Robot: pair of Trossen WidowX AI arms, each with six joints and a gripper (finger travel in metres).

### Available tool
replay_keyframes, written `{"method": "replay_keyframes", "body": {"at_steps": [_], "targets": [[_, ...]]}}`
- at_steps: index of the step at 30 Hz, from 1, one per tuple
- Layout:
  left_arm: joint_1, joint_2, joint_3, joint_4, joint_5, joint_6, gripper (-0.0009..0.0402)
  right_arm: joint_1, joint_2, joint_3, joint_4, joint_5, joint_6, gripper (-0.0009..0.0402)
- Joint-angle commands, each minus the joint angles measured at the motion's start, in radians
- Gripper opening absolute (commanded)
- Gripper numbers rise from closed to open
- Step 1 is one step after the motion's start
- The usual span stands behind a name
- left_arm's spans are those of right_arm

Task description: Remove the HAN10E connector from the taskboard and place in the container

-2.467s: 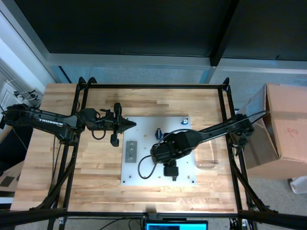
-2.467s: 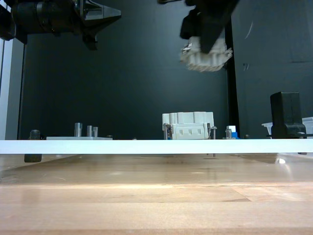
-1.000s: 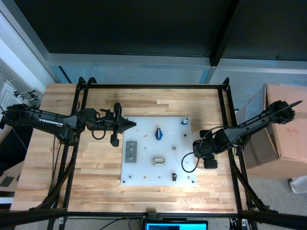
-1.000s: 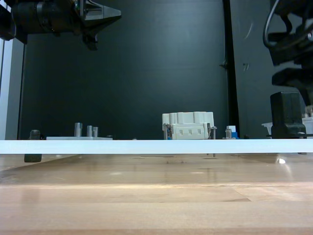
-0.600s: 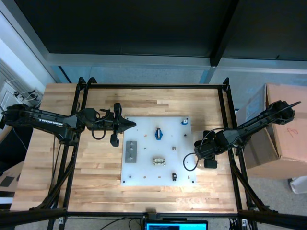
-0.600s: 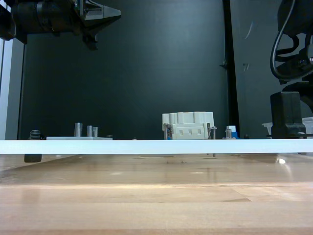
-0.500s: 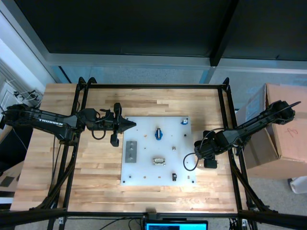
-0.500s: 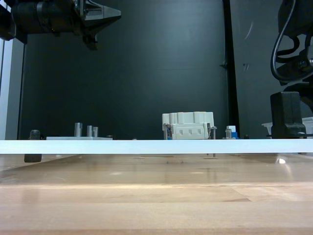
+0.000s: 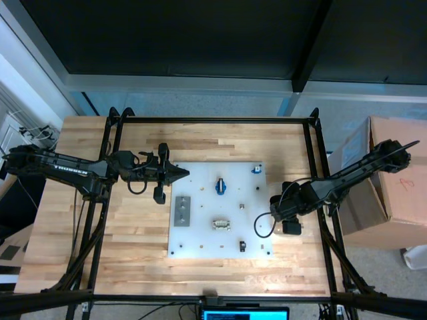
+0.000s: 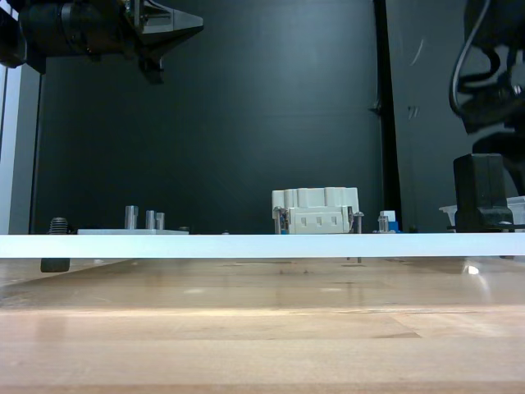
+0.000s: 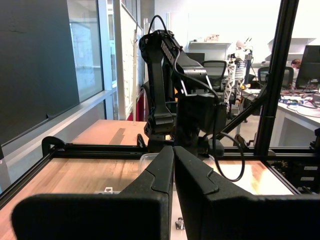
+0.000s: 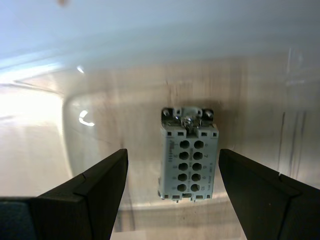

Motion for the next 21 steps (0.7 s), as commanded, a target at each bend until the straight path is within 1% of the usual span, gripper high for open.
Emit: {"method": "replay_keyframes", "body": {"at_steps": [1,6,10,12,16,18,21], "targets": [[0.0,0.0,0.0,0.0,0.0,0.0,0.0,-0.014,-0.025,0.029,-0.006,0.001,-0.005,0.0259],[0.0,0.0,0.0,0.0,0.0,0.0,0.0,-0.063,-0.076,0.085,-0.017,0.003,-0.036,0.0259],[0.0,0.0,0.0,0.0,0.0,0.0,0.0,-0.138,-0.116,0.129,-0.003,0.035,-0.093,0.0258],[0.0,0.0,0.0,0.0,0.0,0.0,0.0,-0.175,-0.137,0.145,0.031,0.037,-0.137,0.0257],[0.0,0.0,0.0,0.0,0.0,0.0,0.0,-0.227,-0.164,0.163,0.152,0.038,-0.214,0.0238],[0.0,0.0,0.0,0.0,0.0,0.0,0.0,-0.235,-0.179,0.163,0.233,0.04,-0.244,0.0224],[0.0,0.0,0.0,0.0,0.0,0.0,0.0,-0.237,-0.189,0.163,0.351,0.063,-0.281,0.0201]]}}
